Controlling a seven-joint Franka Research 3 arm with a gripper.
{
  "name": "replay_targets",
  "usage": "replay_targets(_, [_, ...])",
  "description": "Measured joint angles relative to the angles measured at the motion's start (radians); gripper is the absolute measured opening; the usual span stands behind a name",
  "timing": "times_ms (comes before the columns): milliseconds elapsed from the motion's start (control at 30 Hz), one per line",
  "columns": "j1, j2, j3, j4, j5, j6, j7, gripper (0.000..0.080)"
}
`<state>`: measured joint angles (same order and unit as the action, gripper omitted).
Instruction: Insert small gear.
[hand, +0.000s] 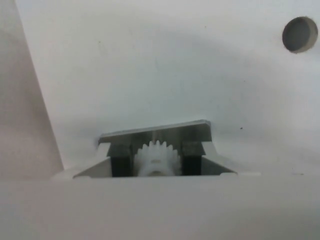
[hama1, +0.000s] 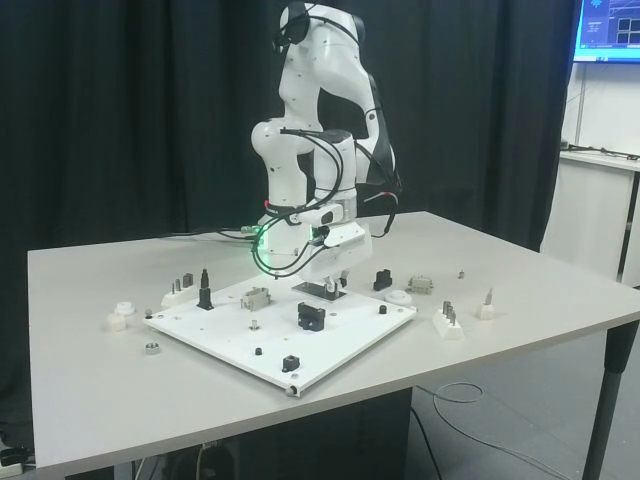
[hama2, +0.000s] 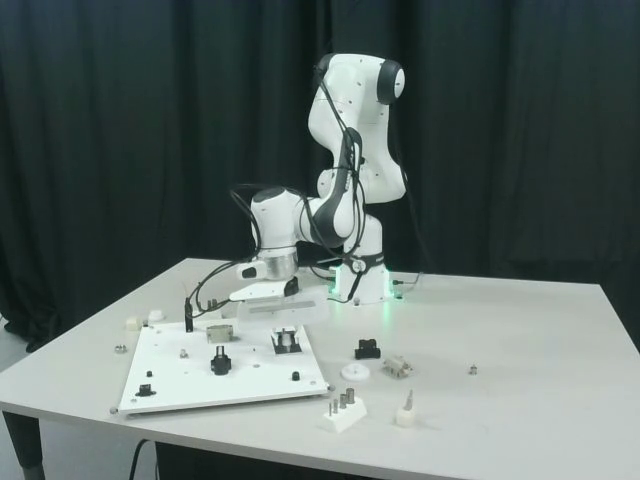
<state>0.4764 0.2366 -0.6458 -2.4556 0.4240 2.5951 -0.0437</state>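
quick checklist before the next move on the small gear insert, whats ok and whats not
1. Small gear sits between the pincer fingers: ok.
2. Gear teeth look whole: ok on the side shown, rest hidden.
3. Pincer is over the white board, not the bare table: ok.
4. Target peg in sight under the gear: cannot tell, none shows in the wrist view.
5. Gear clear of the board surface: cannot tell.
6. Board hole lies off to one side of the gear: ok.
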Motion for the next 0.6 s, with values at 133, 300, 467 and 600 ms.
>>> replay_targets(133, [0.0, 0.0, 0.0, 0.0, 0.0, 0.0, 0.0, 0.0199])
replay_targets(300, [0.0, 0.0, 0.0, 0.0, 0.0, -0.002, 0.001, 0.0199])
replay_targets(467, [0.0, -0.001, -0.001, 0.0, 0.0, -0.009, 0.002, 0.0199])
replay_targets(600, [0.0, -0.002, -0.002, 0.0, 0.0, -0.012, 0.002, 0.0199])
